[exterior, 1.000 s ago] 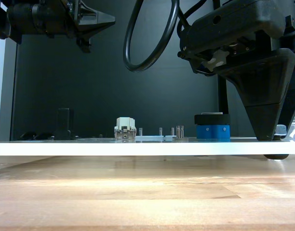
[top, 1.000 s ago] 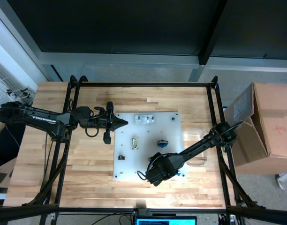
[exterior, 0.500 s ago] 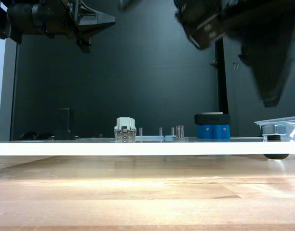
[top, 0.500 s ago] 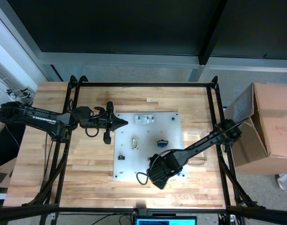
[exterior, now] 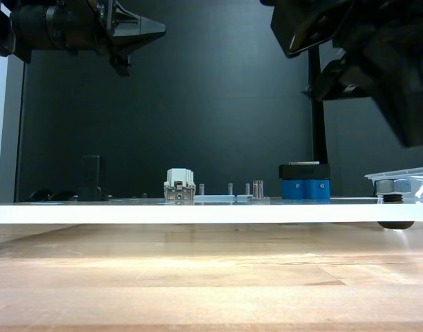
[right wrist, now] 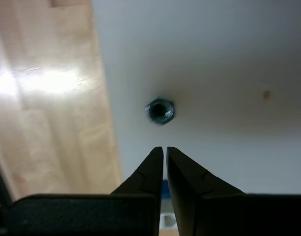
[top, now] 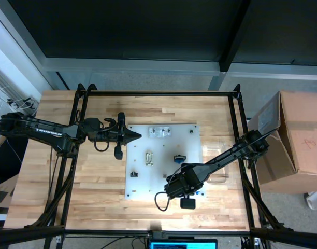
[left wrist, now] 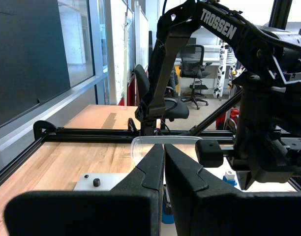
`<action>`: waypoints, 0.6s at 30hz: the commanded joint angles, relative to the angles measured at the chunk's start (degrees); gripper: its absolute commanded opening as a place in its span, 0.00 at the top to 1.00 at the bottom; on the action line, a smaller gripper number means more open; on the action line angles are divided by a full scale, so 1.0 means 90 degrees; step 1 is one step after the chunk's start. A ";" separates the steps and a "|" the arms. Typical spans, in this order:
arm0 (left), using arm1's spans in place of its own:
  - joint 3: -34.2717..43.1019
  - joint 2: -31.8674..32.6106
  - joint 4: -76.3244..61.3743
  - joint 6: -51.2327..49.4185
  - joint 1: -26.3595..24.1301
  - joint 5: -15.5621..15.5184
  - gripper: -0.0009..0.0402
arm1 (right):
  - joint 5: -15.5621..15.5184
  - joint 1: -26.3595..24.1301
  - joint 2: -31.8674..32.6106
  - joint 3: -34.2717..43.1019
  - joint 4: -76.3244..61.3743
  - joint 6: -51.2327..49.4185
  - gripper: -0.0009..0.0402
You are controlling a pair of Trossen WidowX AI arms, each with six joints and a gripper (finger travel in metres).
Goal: Pick the M12 nut and place it on its threads and fasten
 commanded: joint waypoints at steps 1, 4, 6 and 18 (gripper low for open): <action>0.0000 0.0000 0.0000 0.0002 0.0000 0.0002 0.98 | 0.0233 -0.0010 0.0005 -0.0107 0.0136 -0.0039 0.99; 0.0000 0.0000 0.0000 0.0002 0.0000 0.0002 0.98 | 0.0238 -0.0007 0.0005 -0.0265 0.0345 -0.0049 0.98; 0.0000 0.0000 0.0000 0.0002 0.0000 0.0002 0.98 | 0.0240 -0.0010 0.0005 -0.0374 0.0478 -0.0046 0.98; 0.0000 0.0000 0.0000 0.0002 0.0000 0.0002 0.98 | 0.0362 0.0007 0.0005 -0.0500 0.0658 -0.0024 0.98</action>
